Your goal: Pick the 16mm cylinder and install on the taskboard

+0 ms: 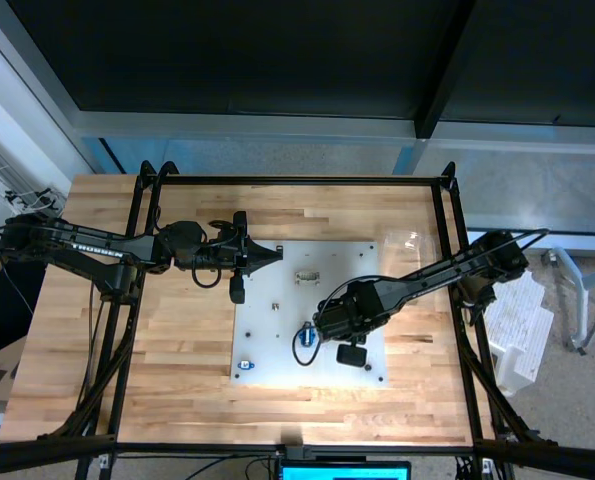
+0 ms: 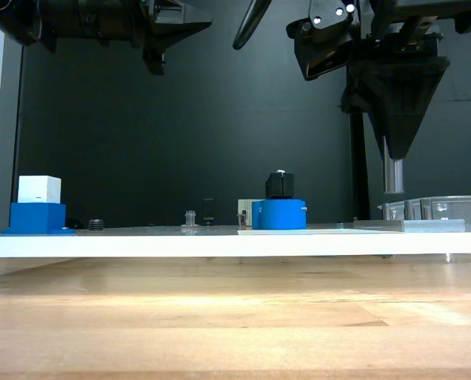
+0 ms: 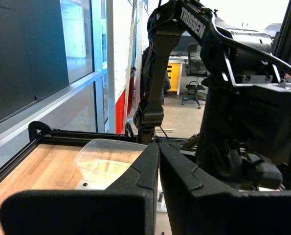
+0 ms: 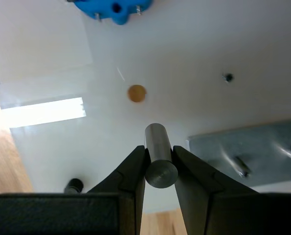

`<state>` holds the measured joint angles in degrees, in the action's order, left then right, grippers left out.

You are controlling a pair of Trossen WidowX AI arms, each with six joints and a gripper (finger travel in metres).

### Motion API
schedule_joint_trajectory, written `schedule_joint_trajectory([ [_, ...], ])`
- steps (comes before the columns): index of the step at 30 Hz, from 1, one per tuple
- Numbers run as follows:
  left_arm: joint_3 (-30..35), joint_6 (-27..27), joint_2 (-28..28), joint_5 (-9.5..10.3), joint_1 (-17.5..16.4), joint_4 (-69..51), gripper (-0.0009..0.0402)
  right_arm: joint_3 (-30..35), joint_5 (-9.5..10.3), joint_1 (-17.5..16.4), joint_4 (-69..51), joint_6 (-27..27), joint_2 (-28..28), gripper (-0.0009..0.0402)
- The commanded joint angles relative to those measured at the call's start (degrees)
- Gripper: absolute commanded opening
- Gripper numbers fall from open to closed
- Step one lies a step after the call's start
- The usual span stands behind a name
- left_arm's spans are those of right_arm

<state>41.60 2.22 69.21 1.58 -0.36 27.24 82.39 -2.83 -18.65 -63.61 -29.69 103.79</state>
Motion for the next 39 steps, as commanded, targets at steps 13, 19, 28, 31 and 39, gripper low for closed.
schedule_joint_trajectory([
  [13,0.0,0.0,0.0,0.00,0.0,0.0,0.0001,4.8,-0.11,-0.3,0.8,-1.8,6.0,0.0011],
  [19,0.0,0.0,0.0,0.00,0.0,0.0,0.0001,4.7,-0.13,-0.3,1.6,-1.8,6.6,0.0011],
  [28,0.0,0.0,0.0,0.00,0.0,0.0,0.0001,4.3,-0.13,-0.3,1.8,-1.8,6.6,0.0011],
  [31,0.0,0.0,0.0,0.00,0.0,0.0,0.0001,4.3,-0.33,-0.3,1.9,-1.8,6.6,0.0011],
  [39,0.0,0.0,0.0,0.00,0.0,0.0,0.0001,4.0,-0.57,-0.2,2.5,-1.8,6.6,0.0011],
])
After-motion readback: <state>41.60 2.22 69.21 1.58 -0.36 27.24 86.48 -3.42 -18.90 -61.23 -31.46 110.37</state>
